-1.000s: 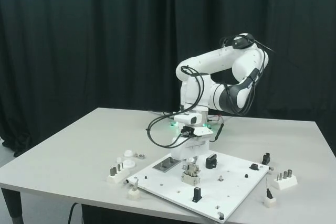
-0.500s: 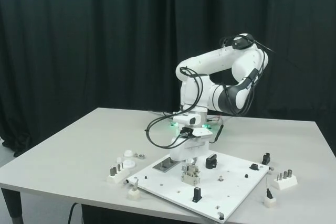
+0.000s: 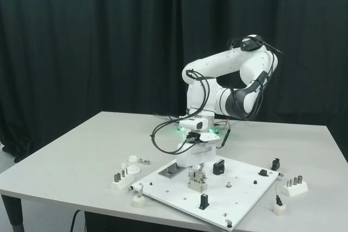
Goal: Insert waterproof.
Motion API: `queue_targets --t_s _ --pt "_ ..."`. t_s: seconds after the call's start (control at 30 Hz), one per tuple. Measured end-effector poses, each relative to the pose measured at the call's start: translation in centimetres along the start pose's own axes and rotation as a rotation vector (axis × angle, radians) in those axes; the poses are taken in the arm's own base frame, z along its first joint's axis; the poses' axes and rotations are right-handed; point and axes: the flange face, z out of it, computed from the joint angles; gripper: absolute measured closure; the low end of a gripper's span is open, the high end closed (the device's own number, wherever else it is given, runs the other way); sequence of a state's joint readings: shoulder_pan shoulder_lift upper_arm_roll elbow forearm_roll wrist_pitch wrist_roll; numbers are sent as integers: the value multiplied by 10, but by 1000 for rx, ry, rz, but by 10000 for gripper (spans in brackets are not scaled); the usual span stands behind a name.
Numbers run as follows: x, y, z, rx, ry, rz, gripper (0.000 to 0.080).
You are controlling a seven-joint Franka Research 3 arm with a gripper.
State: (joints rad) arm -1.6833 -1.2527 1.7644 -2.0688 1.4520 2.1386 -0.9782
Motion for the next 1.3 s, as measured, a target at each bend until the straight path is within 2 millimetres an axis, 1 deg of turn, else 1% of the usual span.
queue_targets --t_s 0.27,0.3,0.57,0.6,0.77,0.8,1.07,1.17,1.3 --pt "0 -1 0 5 -1 -6 481" --pt "0 -1 0 6 -1 -4 243" --pt "2 2 -7 12 6 39 243" --pt "2 3 -9 13 8 46 18" --pt "4 8 -19 23 10 121 18" --pt "5 9 -22 26 9 144 5" --pt "6 18 -39 45 -12 366 3" --pt "6 20 -43 46 -25 439 3" --pt "6 23 -47 42 -32 487 3"
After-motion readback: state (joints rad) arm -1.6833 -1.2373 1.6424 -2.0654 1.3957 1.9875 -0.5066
